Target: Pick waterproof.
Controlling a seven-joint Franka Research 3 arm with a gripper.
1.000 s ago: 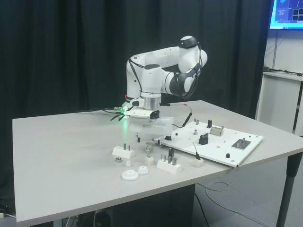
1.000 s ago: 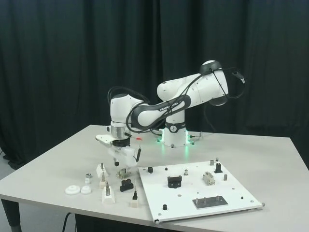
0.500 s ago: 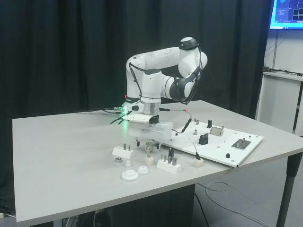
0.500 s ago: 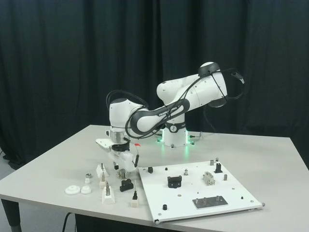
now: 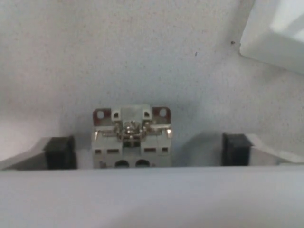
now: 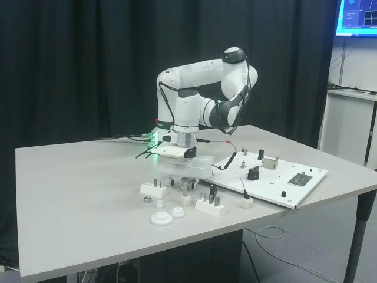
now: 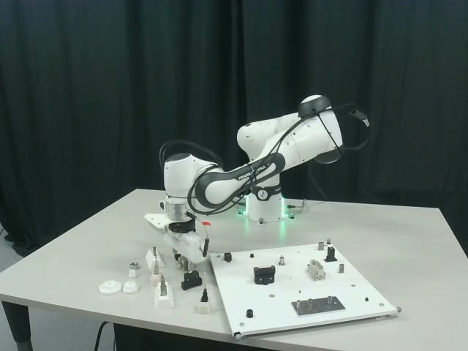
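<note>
The waterproof connector [image 5: 131, 137], a small white and grey block with metal contacts on top, stands on the grey table. My gripper [image 5: 147, 151] is open, with one black fingertip pad [image 5: 60, 152] on each side of the connector and a gap left at both sides. In the first room view the gripper [image 6: 181, 178] hangs low over the connector [image 6: 185, 191], just in front of the white board. In the second room view the gripper [image 7: 184, 254] covers most of the connector.
A white board [image 6: 306, 187] with black and metal parts lies beside the gripper; its corner [image 5: 280, 33] shows in the wrist view. White peg holders [image 6: 211, 206] [image 6: 152, 188], two white gears [image 6: 162, 219] and a black part [image 7: 191, 278] stand close around.
The arm has lowered the gripper from above the table down around the connector and shifted it slightly toward the table's front. The fingers stay open.
</note>
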